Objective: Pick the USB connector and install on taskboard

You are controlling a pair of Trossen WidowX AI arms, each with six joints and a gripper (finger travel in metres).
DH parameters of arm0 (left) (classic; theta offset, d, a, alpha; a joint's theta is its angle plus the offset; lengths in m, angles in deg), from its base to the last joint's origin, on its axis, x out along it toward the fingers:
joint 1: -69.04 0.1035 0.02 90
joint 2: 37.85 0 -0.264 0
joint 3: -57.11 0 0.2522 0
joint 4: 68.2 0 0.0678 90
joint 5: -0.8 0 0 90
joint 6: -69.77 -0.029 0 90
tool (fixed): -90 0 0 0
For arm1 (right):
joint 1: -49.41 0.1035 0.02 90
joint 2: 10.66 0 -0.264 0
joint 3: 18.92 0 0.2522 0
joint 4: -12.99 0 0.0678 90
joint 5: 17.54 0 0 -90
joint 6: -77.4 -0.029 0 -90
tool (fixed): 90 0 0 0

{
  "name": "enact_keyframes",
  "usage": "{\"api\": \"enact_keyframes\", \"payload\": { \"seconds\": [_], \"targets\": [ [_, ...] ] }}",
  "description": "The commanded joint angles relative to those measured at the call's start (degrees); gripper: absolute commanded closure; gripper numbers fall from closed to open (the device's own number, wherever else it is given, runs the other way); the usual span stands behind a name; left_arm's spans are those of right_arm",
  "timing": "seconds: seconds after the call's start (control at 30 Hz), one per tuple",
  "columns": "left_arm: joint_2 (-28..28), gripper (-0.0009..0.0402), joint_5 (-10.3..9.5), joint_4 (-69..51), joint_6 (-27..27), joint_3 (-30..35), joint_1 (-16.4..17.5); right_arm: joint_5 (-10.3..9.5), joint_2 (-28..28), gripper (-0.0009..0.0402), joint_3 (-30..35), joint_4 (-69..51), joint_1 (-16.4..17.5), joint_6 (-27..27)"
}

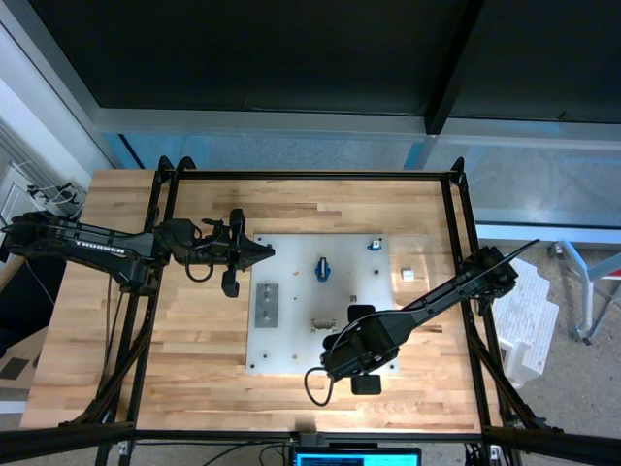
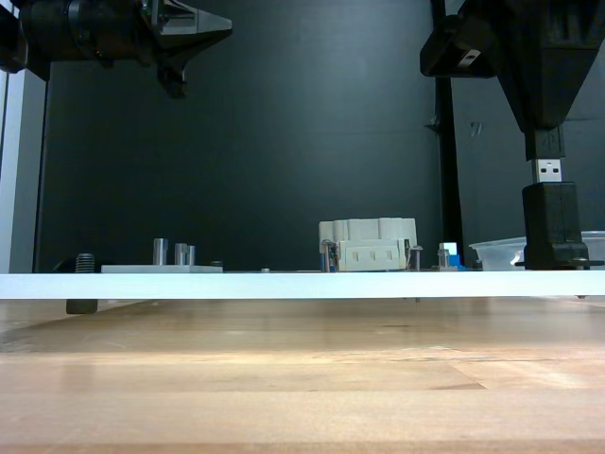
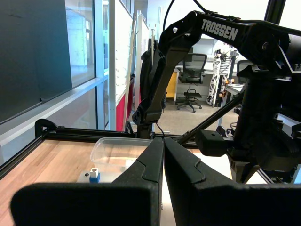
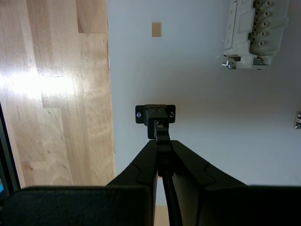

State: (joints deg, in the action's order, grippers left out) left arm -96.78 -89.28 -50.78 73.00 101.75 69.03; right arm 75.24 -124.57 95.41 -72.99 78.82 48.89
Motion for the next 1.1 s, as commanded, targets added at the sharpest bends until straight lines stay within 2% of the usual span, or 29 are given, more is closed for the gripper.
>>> {"api": "enact_keyframes", "payload": {
  "seconds": [0.03,0.83,1.1],
  "targets": [
    [0.0,0.0393,0.02,0.0,0.0,0.0,0.0,0.13,0.0,0.0393,0.0,0.2,0.1,0.5],
    [0.0,0.0393,0.02,0.0,0.0,0.0,0.0,0.17,0.0,0.0393,-0.8,1.3,0.1,0.5],
    [0.0,0.0393,0.02,0.0,0.0,0.0,0.0,0.11,0.0,0.0393,-3.3,3.8,0.2,0.5]
  ]
}}
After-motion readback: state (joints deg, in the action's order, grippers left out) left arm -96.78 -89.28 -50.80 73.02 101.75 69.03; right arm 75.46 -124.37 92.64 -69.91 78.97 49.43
